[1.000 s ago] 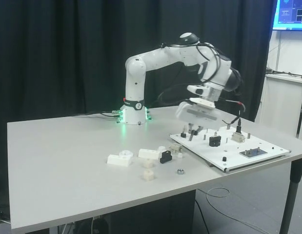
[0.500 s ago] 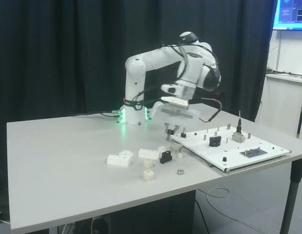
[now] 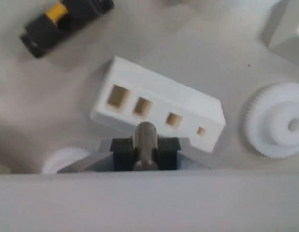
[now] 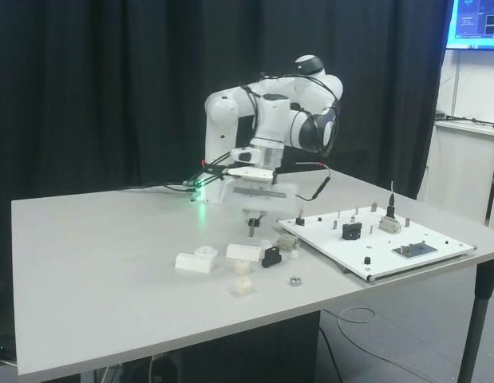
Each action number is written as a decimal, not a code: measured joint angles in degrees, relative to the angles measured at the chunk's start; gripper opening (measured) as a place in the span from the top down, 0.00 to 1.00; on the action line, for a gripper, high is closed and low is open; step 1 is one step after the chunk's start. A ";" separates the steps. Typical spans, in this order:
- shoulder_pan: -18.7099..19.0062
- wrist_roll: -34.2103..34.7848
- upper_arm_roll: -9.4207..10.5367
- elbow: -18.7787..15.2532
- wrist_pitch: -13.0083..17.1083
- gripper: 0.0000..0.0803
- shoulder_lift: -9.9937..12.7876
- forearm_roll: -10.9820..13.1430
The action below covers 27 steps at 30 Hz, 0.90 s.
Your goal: Place round peg 3.
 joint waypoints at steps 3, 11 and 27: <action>0.08 -1.73 0.35 -1.31 0.00 0.87 0.02 1.72; 0.75 -3.87 1.44 -3.52 -0.11 0.87 0.02 4.64; 1.98 -4.15 3.45 -4.81 -0.11 0.87 0.05 5.82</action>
